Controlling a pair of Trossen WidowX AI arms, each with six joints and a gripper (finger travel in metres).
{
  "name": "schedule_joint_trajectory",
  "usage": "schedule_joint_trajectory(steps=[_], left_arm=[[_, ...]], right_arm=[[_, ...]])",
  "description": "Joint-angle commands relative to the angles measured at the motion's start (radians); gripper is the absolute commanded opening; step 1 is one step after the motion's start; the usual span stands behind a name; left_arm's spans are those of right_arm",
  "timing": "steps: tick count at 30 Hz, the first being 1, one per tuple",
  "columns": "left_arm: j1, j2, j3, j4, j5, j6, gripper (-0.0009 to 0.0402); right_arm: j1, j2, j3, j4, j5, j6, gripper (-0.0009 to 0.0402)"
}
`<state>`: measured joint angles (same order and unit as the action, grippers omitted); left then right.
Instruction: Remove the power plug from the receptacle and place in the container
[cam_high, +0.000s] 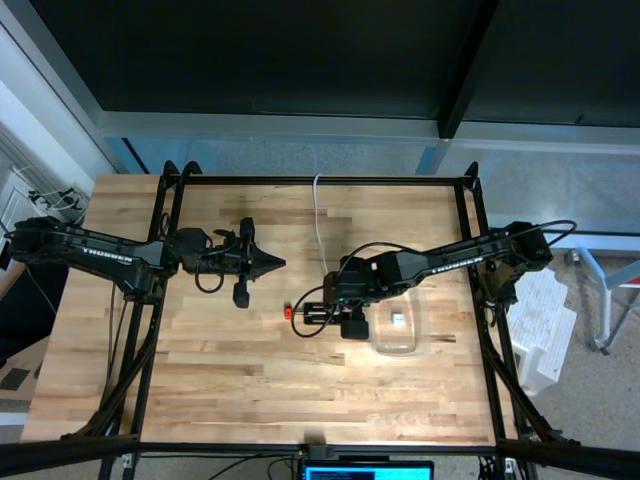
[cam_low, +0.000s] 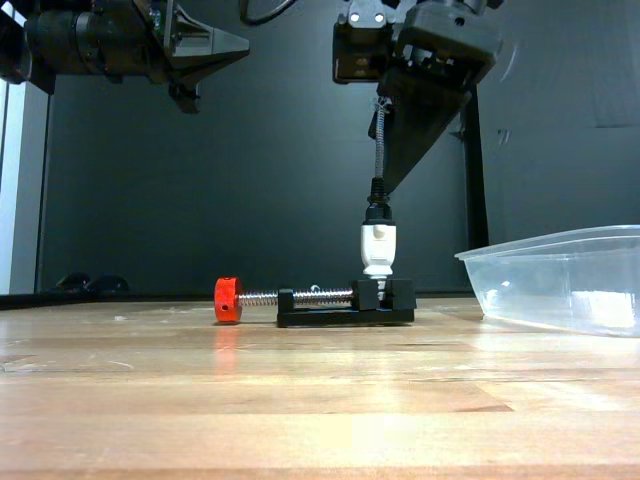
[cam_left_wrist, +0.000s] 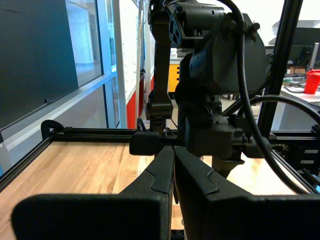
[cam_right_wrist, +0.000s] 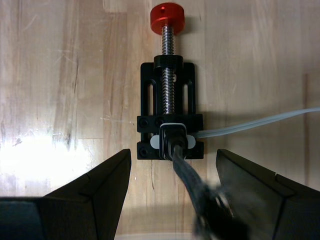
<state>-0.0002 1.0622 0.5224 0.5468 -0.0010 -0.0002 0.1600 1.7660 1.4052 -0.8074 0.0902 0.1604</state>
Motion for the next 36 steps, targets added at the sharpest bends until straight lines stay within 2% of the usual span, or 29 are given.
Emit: schedule_joint_trajectory(steps=[1, 9, 23, 35, 36], left_arm=[[0.0, 0.0, 0.0, 0.001, 0.0, 0.0, 0.0], [0.0, 0.0, 0.0, 0.0, 0.0, 0.0, 0.0], [0.0, 0.0, 0.0, 0.0, 0.0, 0.0, 0.0], [0.0, 0.0, 0.0, 0.0, 0.0, 0.0, 0.0], [0.0, 0.0, 0.0, 0.0, 0.0, 0.0, 0.0]], right_arm=[[0.002, 0.011, 0.002, 0.004, 0.024, 0.016, 0.0235], [0.004, 0.011, -0.008, 0.011, 0.026, 0.016, 0.0211], [0.009, 0.039, -0.028, 0.069, 0.026, 0.023, 0.021], [0.008, 0.035, -0.027, 0.072, 0.034, 0.022, 0.0162], [0.008, 0.035, -0.027, 0.072, 0.043, 0.023, 0.0155]])
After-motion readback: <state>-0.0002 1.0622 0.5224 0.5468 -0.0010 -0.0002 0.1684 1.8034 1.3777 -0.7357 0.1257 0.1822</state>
